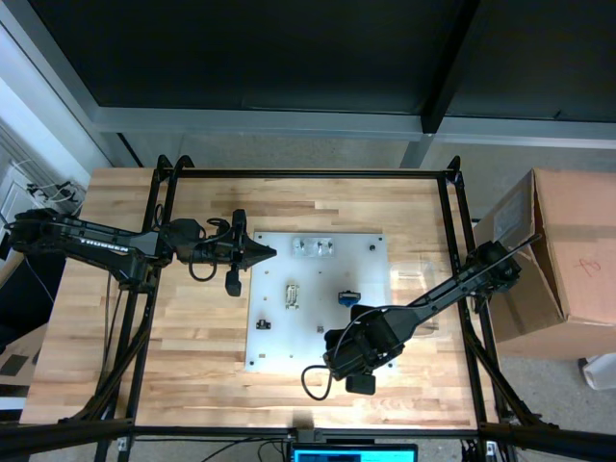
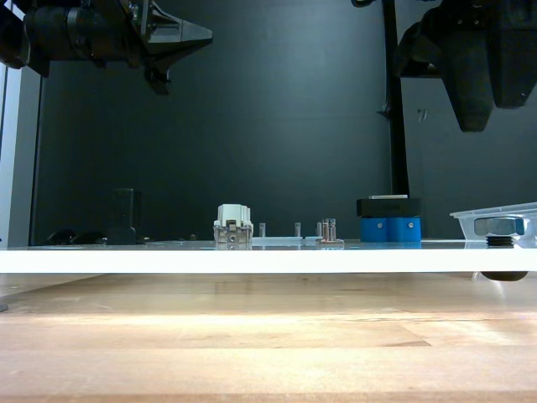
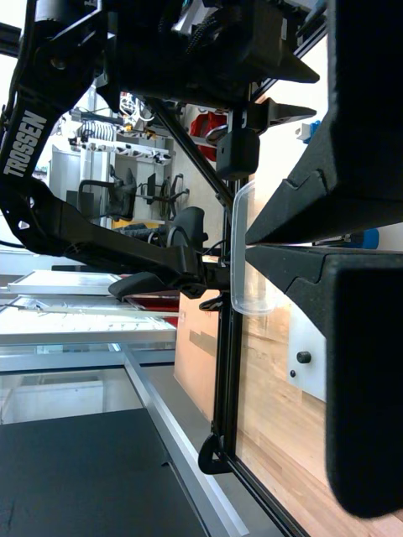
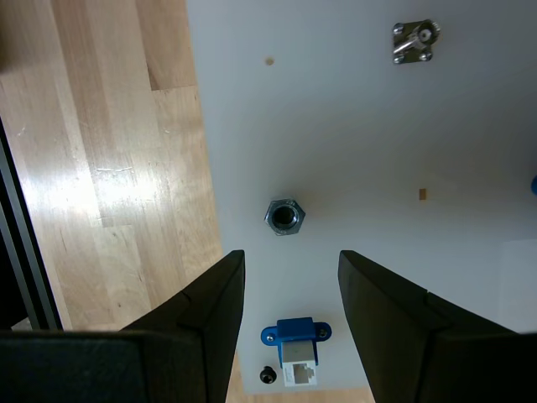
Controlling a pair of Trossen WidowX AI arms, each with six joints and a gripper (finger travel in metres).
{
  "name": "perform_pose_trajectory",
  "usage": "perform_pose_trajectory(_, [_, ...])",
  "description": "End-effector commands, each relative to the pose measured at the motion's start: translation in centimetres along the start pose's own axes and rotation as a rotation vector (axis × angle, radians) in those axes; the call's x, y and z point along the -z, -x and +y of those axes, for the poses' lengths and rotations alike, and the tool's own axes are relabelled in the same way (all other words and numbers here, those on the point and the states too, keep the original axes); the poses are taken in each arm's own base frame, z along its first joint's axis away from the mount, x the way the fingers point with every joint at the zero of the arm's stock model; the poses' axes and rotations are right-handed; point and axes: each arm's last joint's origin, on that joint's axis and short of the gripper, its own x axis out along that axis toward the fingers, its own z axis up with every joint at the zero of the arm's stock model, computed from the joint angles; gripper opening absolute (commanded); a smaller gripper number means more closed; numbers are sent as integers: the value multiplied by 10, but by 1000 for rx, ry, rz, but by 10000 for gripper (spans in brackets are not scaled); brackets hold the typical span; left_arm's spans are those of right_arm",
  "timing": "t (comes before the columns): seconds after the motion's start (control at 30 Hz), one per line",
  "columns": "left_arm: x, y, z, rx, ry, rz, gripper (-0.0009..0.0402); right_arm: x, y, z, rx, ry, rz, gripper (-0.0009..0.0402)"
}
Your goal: Pick the M12 nut and place it on its threads and fasten
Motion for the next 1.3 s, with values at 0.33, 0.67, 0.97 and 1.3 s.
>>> perform_pose_trajectory(0.33, [0,0,0,0,0,-1,0,1,-1,1,3,3,0,153])
perform_pose_trajectory(0.67, [0,0,0,0,0,0,0,6,-14,1,21,118,17,153])
perform_pose_trajectory(0.97, [0,0,0,0,0,0,0,12,-33,0,19,159,15,153])
perform_pose_trajectory(1.3, [0,0,0,0,0,0,0,11,-41,1,18,179,16,153])
